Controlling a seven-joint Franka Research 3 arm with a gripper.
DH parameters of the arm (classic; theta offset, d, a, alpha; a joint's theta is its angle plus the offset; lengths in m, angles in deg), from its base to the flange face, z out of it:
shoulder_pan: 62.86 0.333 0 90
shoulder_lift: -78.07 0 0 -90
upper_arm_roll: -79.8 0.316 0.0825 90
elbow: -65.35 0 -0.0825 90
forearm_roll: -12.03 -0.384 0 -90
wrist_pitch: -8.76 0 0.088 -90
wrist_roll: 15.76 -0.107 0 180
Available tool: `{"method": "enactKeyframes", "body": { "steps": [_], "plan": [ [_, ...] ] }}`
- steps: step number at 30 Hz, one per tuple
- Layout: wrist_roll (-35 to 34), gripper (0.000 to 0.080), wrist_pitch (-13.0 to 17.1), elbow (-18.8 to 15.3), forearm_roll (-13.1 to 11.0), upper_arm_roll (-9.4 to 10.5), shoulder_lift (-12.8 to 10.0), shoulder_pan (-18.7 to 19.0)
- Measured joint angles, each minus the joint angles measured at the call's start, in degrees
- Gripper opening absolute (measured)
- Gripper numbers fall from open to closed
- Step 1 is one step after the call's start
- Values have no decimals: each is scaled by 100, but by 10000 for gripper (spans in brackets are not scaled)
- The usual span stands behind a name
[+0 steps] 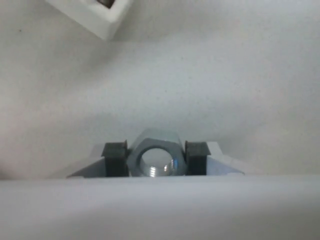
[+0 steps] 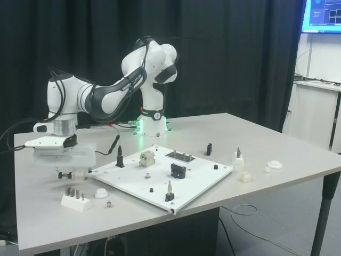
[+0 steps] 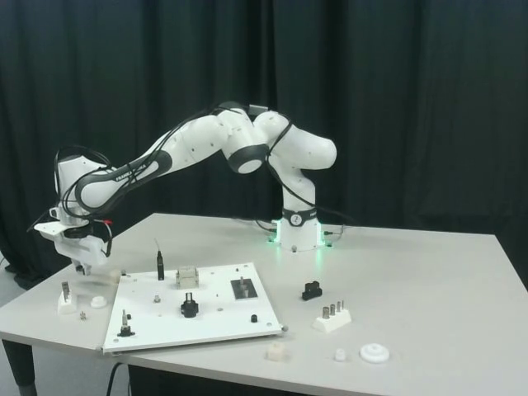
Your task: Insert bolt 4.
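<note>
Wrist view has the claw (image 1: 155, 159) clenched on the bolt (image 1: 156, 156), hex head between the pads, hovering over bare table (image 1: 210, 80). Pickup done; carrying to the white board (image 2: 198, 180) and insertion remain.

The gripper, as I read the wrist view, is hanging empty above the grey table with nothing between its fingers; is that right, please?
Not quite: the gripper is not empty. The wrist view shows a grey hex-headed bolt clamped between its black fingers. It does hang above the grey table.
</note>
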Motion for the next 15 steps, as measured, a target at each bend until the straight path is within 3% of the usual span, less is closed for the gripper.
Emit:
{"method": "enactKeyframes", "body": {
  "steps": [15],
  "plan": [
    [0,242,-95,116,16,0,27,-118]
  ]
}}
